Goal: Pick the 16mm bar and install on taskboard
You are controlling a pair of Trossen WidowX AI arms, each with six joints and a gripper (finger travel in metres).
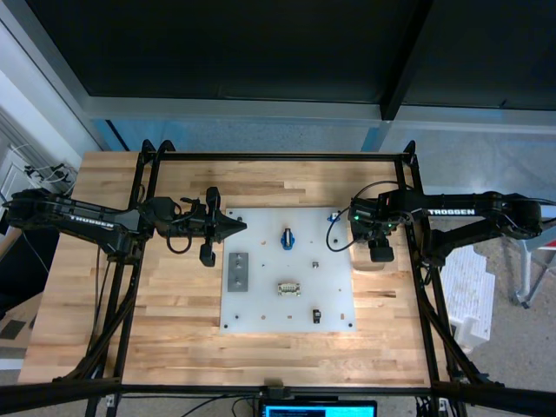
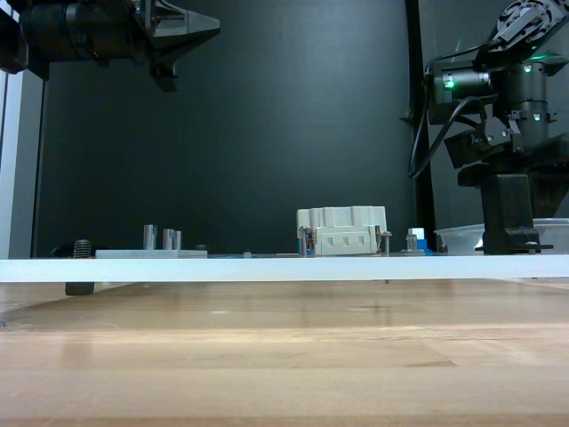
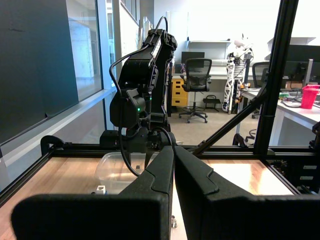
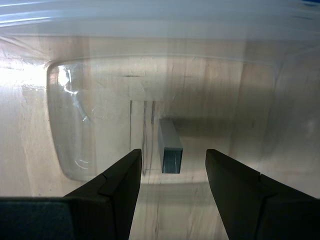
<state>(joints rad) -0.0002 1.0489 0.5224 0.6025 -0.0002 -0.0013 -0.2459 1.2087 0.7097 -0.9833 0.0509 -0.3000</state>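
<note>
The released right hand [image 4: 173, 152] hung over the grey metal bar [image 4: 169, 140] in a clear plastic bin [image 4: 70, 125] right of the white square taskboard [image 1: 261, 306], the clenched left hand [image 1: 237, 224] above its left edge.

Wooden desk [image 1: 287, 356]: plank top, pale grain, surface sound. Black metal frame [image 1: 278, 157] runs along its edges. Clear plastic tub [image 2: 462, 237] stands on the desk towards its right side. Lit screen [image 1: 319, 408] at the near edge. Seen beyond the desk: office chair [image 3: 196, 75], yellow cabinet [image 3: 178, 93], red container [image 3: 310, 96].
</note>
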